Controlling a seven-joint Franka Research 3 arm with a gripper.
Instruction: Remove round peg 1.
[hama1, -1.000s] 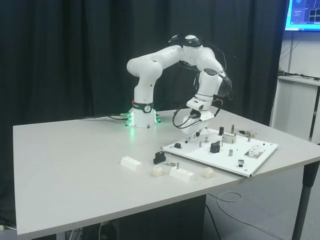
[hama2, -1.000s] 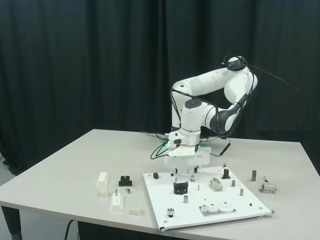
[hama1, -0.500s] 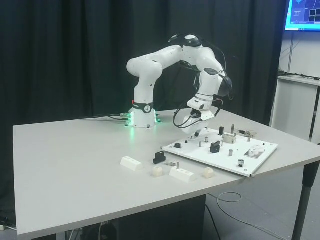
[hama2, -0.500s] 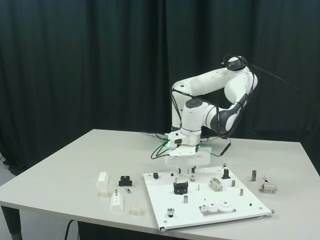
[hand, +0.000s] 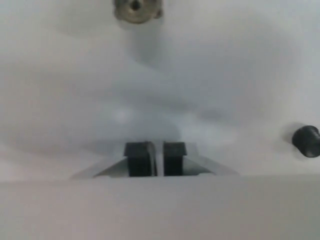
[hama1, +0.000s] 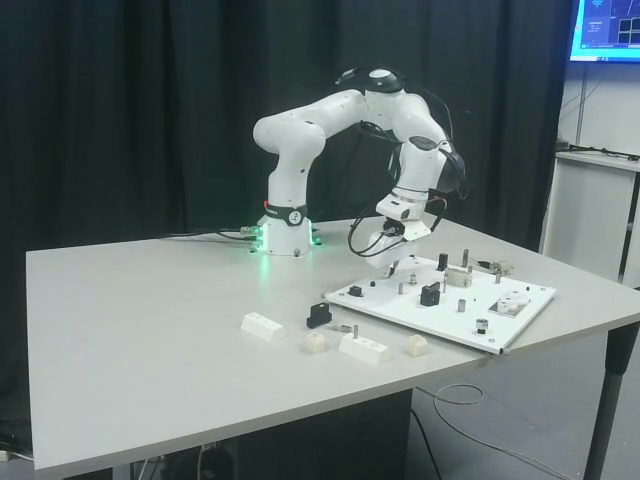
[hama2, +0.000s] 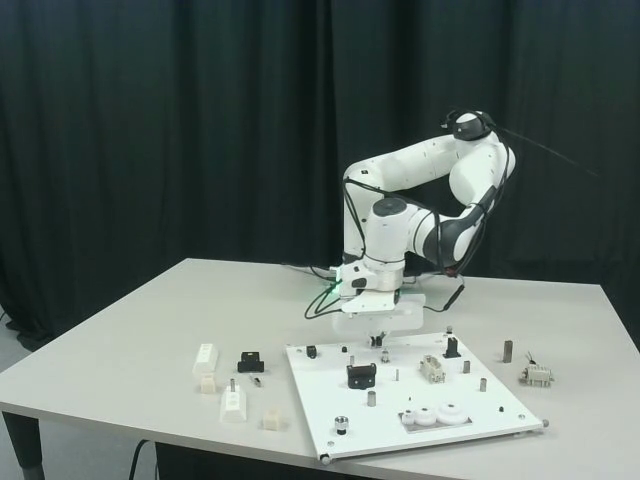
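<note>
Gripper (hand: 156, 159): hovers above the white board (hama2: 400, 412), fingers nearly closed with a thin gap, nothing visibly held.
Round peg (hand: 136, 10): upright in the board, ahead of the fingertips, apart from them.
Black knob (hand: 306, 141): off to one side.

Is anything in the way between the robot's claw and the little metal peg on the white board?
Nothing visible. In the wrist view only bare white board lies between the gripper and the metal peg. The black knob sits well off to one side.
</note>
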